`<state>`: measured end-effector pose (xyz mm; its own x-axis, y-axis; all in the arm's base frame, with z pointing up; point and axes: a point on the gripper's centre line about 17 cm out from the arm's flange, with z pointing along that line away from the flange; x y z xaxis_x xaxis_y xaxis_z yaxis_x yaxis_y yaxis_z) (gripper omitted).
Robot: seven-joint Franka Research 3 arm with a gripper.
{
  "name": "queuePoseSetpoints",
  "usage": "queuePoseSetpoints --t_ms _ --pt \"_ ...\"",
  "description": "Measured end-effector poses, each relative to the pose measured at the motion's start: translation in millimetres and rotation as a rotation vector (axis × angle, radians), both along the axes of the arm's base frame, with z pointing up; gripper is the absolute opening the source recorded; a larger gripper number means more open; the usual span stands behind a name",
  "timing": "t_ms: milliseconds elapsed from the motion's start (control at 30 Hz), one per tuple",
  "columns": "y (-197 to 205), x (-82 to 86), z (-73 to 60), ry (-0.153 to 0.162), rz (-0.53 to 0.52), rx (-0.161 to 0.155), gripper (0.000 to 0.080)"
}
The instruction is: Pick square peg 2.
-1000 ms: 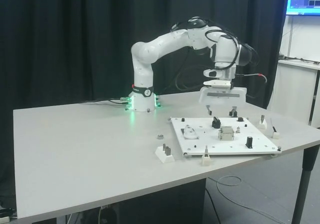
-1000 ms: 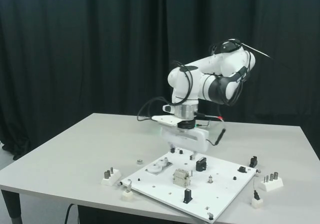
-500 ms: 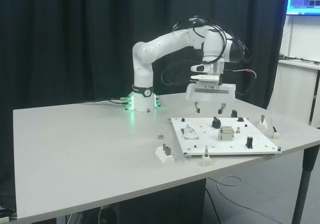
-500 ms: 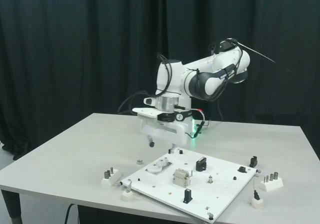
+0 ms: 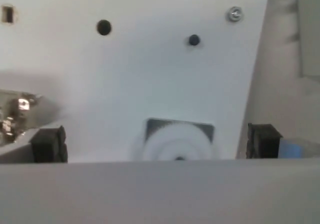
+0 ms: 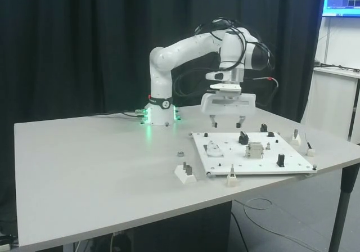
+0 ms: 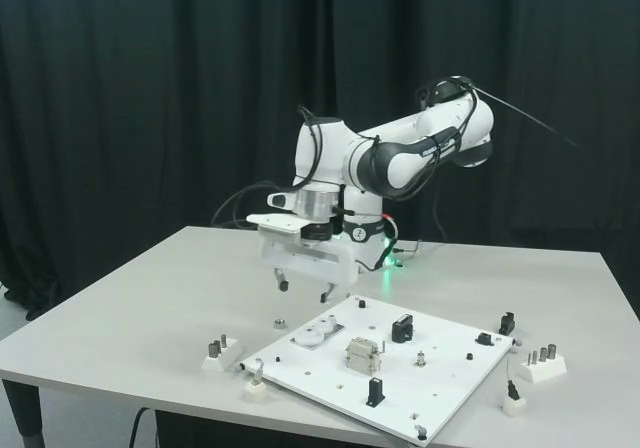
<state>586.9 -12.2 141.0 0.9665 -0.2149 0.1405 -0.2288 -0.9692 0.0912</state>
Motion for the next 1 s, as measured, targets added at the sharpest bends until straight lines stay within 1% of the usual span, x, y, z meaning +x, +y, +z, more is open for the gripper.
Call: queuePoseSetpoints --t_ms 233,467,767,1000 --pt "-14.9 -5.6 0.4 0.013 0.065 -0.008 0.08" --pt "-30.2 -11.2 -0.9 0.032 0.107 -0.006 0.08" --pt "-61.0 -17.9 -2.0 0.05 0.156 -0.01 0.08" --pt "-87.3 -24.4 -3.8 0.065 0.175 -0.003 0.08"
